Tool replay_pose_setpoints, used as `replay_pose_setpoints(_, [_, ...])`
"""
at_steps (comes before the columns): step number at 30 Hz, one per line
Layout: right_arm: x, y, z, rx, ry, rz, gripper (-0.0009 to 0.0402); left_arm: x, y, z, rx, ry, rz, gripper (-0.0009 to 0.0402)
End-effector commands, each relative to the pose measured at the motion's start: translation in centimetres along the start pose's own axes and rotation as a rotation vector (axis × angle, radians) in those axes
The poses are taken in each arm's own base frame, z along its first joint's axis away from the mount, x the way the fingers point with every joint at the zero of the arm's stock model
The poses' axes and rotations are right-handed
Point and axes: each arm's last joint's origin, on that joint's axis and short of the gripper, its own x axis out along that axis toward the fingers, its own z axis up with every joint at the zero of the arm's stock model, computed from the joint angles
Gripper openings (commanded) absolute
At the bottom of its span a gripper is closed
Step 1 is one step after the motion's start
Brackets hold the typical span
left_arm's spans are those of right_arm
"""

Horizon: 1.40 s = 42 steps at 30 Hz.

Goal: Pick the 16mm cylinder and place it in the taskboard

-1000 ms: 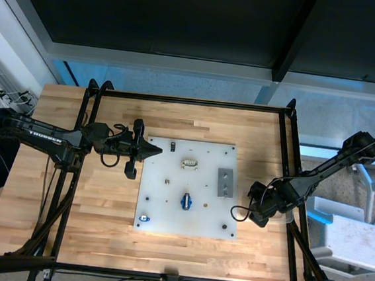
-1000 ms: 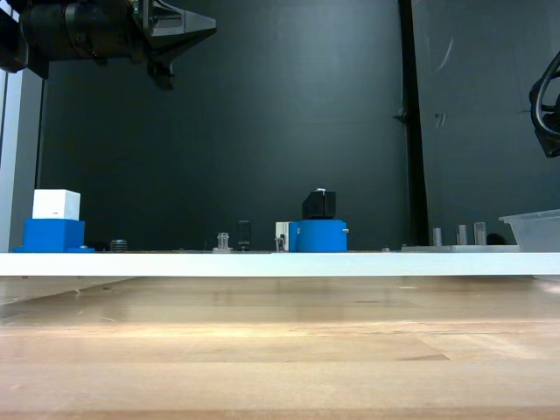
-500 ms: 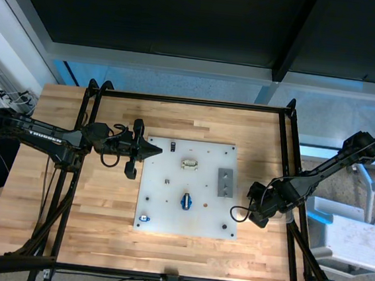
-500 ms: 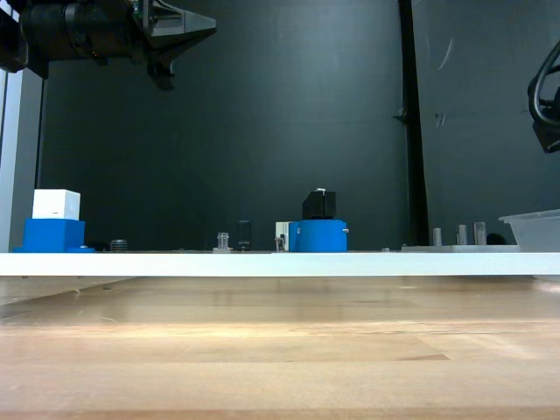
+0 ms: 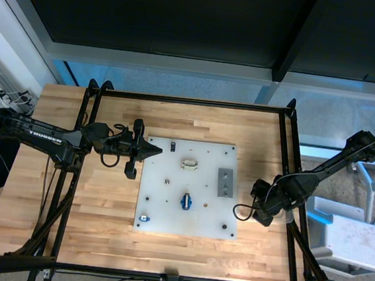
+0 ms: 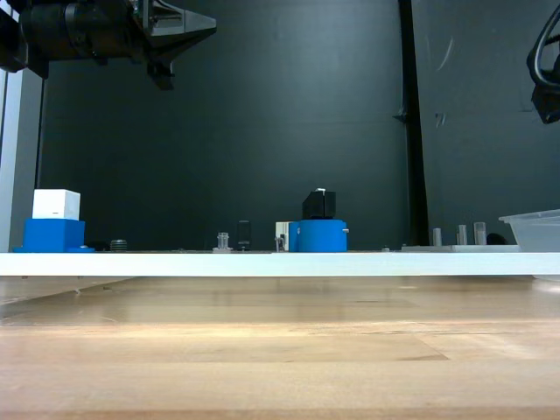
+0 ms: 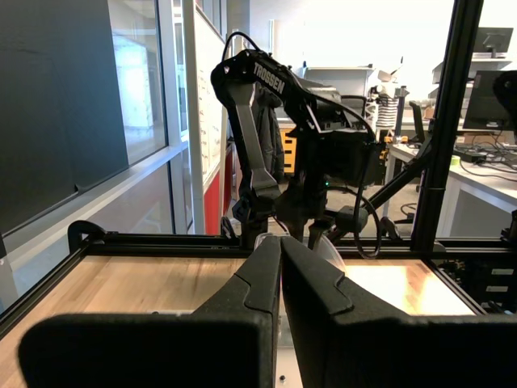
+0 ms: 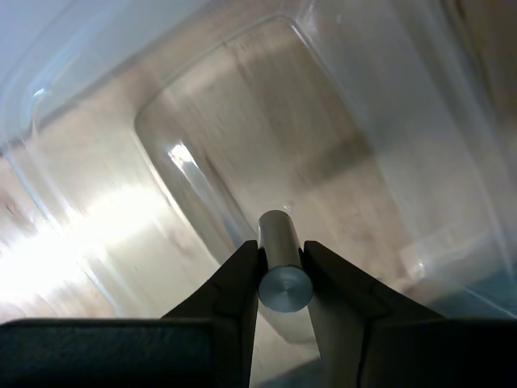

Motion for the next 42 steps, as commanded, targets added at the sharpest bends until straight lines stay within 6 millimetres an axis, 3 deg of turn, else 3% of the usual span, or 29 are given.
replay_pose_setpoints(1, [-1.1, 0.0, 0.2, 0.002, -0.014, 0.026, 0.0027, 0.0, 0.0, 0.0, 0.0, 0.0, 0.0, 0.0])
replay_pose_setpoints(14, [-3.9, -0.1, 0.5, -0.044, -0.012, 0.019, 0.0027, 0.0, 0.0, 0.0, 0.0, 0.0, 0.0, 0.0])
replay_pose_setpoints(31, [-3.8, -0.3, 0.9, -0.077, -0.007, 0.004, 0.0027, 0.0, 0.0, 0.0, 0.0, 0.0, 0.0, 0.0])
replay_pose_setpoints(42, [-3.3, 0.9, 2.8, -0.256, -0.027, 0.016, 0.0027, 0.0, 0.0, 0.0, 0.0, 0.0, 0.0, 0.0])
